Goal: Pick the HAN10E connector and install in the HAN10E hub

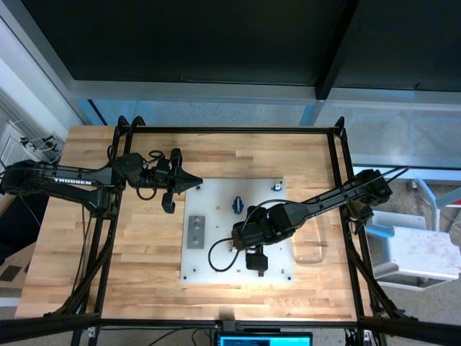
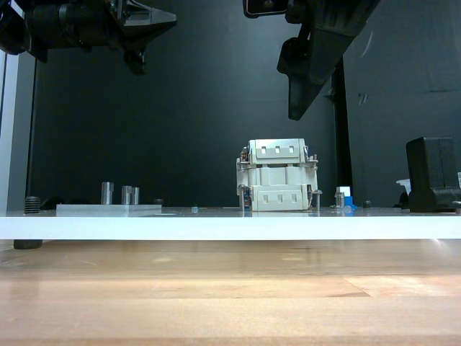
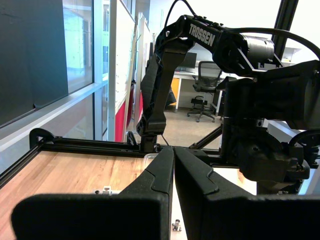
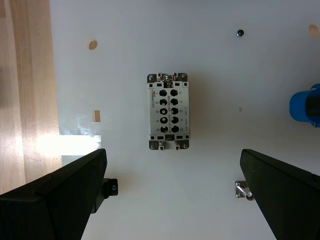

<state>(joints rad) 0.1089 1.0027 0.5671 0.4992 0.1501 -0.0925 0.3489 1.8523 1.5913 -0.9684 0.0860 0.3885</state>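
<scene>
Butcher-block wooden table [image 1: 108, 252] with a flat white board [image 1: 198, 272] lying in the middle and a dark backdrop behind, so nothing fancy. The right gripper [image 4: 172, 161] hangs over the board pointing straight down, black fingers [image 4: 60, 195] spread wide with nothing between them. Directly under it, clear of the tips, sits the HAN10E connector [image 4: 168, 111], a pale beige rectangular block with two rows of dark dots facing up. From table height it reads as the upper tier of a two-tier stack, resting on the HAN10E hub [image 2: 278, 197], the beige socket with metal flanged ends fixed to the board. A round blue fitting [image 4: 307, 107] is off to one side, well apart. The left gripper [image 3: 173, 152] is parked up high near the board's left edge, fingers pinched together on nothing. My read is that pick and place are basically done and we're at the seating check. I can't tell if the connector is fully home, so next it needs either a square push down or a clean lift away without bumping it.
</scene>
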